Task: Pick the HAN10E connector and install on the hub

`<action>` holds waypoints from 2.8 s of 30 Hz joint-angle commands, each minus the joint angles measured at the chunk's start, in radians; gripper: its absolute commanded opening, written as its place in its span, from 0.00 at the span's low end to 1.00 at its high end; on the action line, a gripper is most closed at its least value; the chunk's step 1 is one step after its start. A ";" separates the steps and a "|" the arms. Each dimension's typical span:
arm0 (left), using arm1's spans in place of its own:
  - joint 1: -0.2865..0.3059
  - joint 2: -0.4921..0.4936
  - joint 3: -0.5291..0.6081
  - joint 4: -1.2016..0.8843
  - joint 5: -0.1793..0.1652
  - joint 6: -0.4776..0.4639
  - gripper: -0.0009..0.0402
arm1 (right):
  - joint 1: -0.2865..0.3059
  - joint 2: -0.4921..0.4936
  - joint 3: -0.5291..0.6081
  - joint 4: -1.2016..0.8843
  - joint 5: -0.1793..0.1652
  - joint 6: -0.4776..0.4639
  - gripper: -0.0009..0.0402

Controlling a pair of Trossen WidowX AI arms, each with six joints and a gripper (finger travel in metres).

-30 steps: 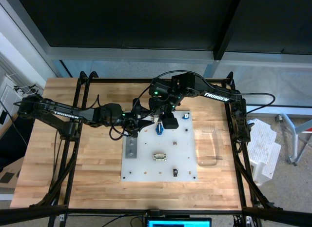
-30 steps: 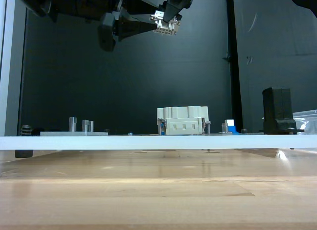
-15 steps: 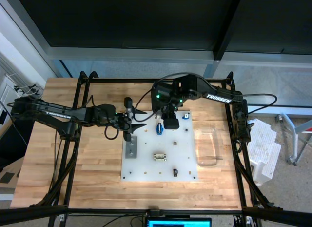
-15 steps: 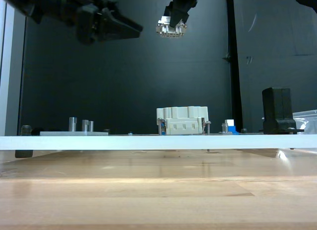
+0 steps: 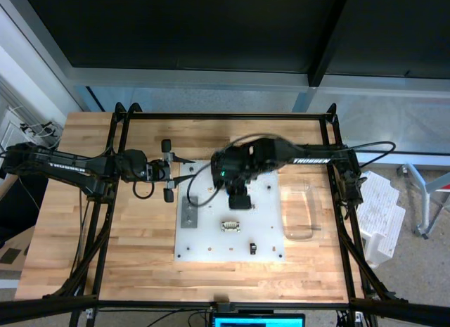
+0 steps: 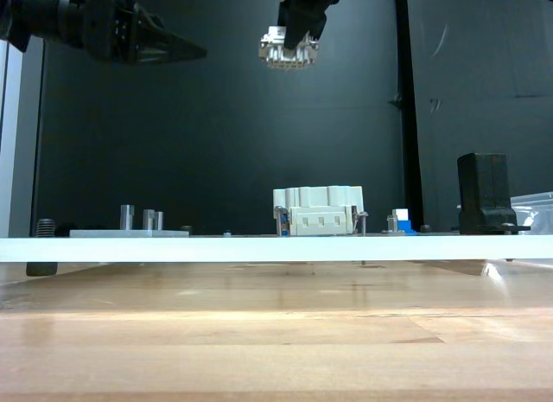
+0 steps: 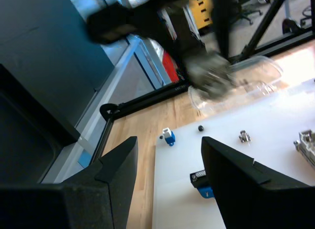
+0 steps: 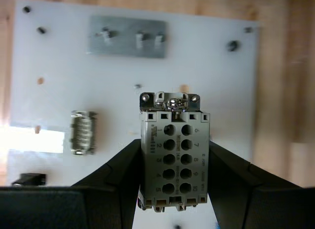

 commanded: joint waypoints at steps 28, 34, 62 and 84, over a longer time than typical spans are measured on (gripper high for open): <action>0.000 -0.010 -0.001 0.000 0.000 -0.021 0.34 | 0.185 0.003 -0.384 0.286 0.075 0.224 0.18; 0.000 -0.010 -0.001 0.000 0.000 -0.021 0.34 | 0.199 0.003 -0.405 0.320 0.076 0.259 0.18; 0.001 -0.010 -0.001 0.000 0.000 -0.021 0.34 | 0.240 0.003 -0.517 0.452 0.100 0.282 0.18; 0.001 -0.010 -0.001 0.000 0.000 -0.021 0.34 | 0.240 0.003 -0.580 0.512 0.102 0.241 0.18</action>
